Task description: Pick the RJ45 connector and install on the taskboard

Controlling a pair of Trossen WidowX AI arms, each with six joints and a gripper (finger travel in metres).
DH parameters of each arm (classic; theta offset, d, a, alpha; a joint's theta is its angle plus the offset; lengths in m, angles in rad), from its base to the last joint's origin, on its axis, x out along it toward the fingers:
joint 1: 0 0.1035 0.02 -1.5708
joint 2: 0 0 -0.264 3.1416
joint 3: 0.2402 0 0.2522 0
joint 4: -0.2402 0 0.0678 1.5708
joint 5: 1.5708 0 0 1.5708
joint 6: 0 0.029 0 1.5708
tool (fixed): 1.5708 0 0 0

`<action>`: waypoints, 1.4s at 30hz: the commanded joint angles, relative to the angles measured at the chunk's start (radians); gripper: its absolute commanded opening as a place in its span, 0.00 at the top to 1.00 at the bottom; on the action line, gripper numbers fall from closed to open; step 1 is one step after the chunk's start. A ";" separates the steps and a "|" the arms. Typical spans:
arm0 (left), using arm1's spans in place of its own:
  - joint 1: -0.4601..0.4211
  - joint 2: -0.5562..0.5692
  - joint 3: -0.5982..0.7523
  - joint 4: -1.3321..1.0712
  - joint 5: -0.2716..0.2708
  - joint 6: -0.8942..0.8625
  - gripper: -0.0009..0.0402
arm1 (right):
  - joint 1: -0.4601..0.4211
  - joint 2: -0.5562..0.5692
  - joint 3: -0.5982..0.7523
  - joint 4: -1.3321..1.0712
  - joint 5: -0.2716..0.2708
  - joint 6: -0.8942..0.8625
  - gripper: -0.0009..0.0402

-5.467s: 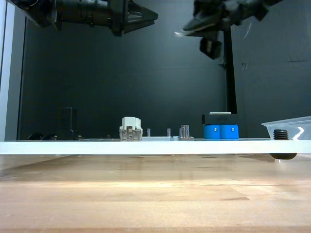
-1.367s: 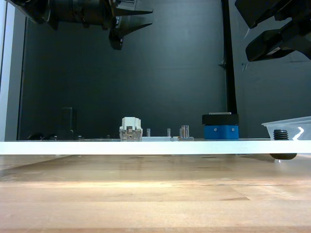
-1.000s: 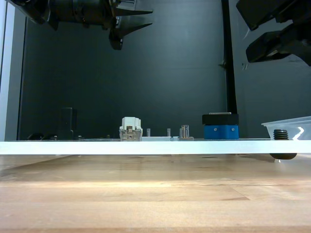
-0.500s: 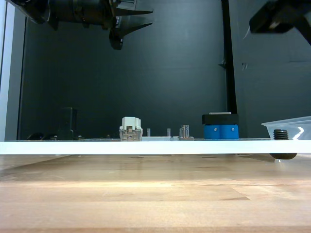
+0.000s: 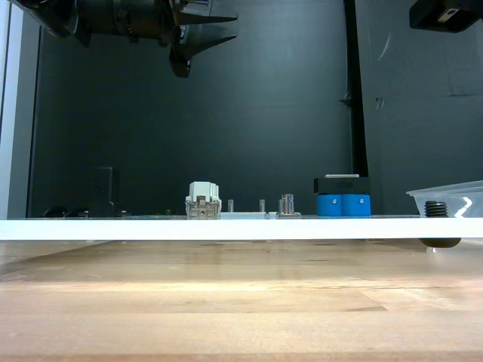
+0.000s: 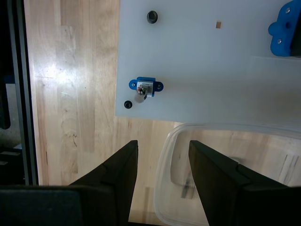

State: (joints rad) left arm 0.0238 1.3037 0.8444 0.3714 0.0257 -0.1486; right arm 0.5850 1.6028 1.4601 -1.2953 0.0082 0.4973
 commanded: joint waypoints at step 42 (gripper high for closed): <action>0.007 -0.330 -0.276 0.091 -0.062 0.087 0.98 | -0.748 -0.755 -0.843 1.498 -0.166 -0.505 0.98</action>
State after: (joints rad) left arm 0.0307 0.9768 0.5835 0.4313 -0.0299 -0.0612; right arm -0.1646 0.8539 0.6487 0.1520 -0.1539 -0.0090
